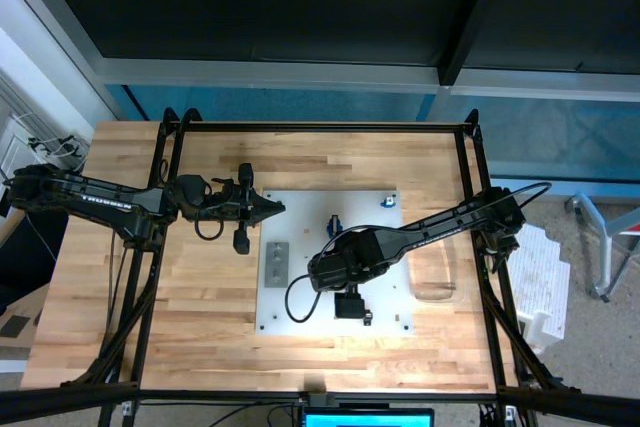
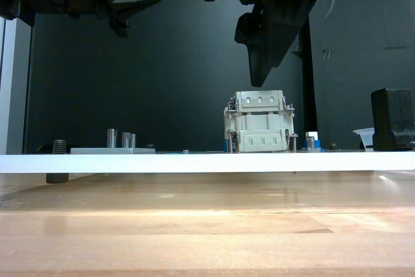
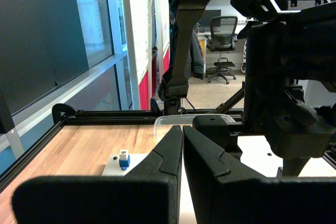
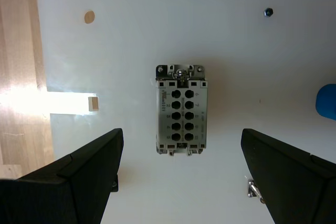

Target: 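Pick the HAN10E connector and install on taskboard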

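The HAN10E connector is a pale beige block with ten dark holes. It stands on the white taskboard, stacked on a matching beige base in the low view. My right gripper hangs open straight above it, one finger to each side, touching nothing. In the high view the right gripper covers the connector. My left gripper is shut and empty, held high over the board's left edge, away from the connector.
A grey plate with two holes lies on the board's left part, and a blue knob sits near its middle. A clear plastic tray rests just right of the board. A black block stands at the low view's right.
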### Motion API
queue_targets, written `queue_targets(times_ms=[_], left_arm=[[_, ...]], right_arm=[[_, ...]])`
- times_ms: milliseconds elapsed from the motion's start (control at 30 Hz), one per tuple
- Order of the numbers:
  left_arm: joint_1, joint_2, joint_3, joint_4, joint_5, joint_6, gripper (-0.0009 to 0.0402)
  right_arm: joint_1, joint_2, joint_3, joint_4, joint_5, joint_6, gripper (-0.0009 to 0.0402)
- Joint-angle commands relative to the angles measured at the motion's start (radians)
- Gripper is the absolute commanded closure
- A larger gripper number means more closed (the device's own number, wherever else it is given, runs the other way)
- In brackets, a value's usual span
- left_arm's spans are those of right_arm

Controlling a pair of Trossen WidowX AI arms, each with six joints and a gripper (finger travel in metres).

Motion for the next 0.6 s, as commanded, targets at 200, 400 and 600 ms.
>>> queue_targets(times_ms=[200,400,600], left_arm=[[0.000,0.000,0.000,0.000,0.000,0.000,0.0392],[0.000,0.000,0.000,0.000,0.000,0.000,0.0392],[0.000,0.000,0.000,0.000,0.000,0.000,0.0392]], right_arm=[[0.002,-0.010,0.002,0.000,0.001,0.000,0.0078],[0.002,-0.010,0.002,0.000,0.000,-0.001,0.0079],[0.002,-0.019,0.002,0.001,-0.038,-0.003,0.0079]])
